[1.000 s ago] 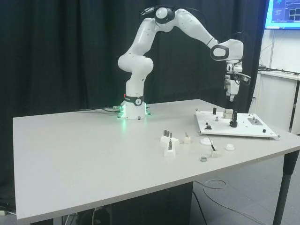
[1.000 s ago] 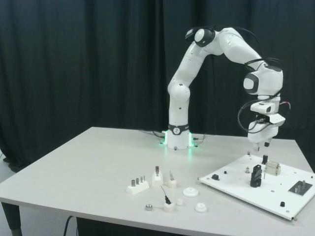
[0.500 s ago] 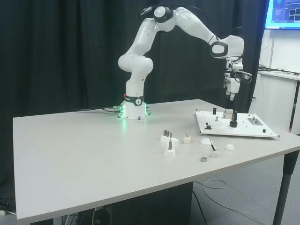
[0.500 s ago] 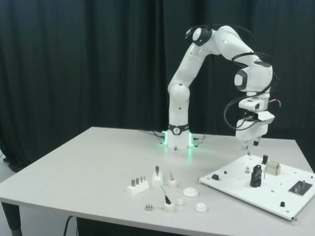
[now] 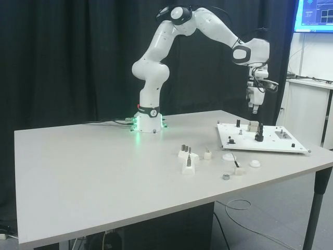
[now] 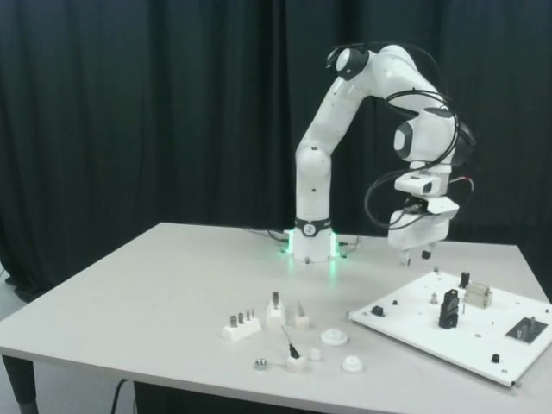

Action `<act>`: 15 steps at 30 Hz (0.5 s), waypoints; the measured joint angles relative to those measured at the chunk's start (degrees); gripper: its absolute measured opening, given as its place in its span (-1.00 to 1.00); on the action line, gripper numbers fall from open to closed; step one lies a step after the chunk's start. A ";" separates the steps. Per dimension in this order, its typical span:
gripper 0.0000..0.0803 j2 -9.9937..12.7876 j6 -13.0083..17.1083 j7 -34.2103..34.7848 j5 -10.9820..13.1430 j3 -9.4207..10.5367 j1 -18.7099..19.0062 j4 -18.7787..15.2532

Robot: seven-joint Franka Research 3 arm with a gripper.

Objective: Pick Ethernet.

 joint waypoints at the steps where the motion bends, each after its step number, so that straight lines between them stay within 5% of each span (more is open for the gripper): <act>1: 0.99 0.06 0.00 -0.28 0.00 -0.03 -0.31 -0.04; 15: 0.99 1.06 -0.01 -2.80 0.08 -1.62 -3.82 -1.59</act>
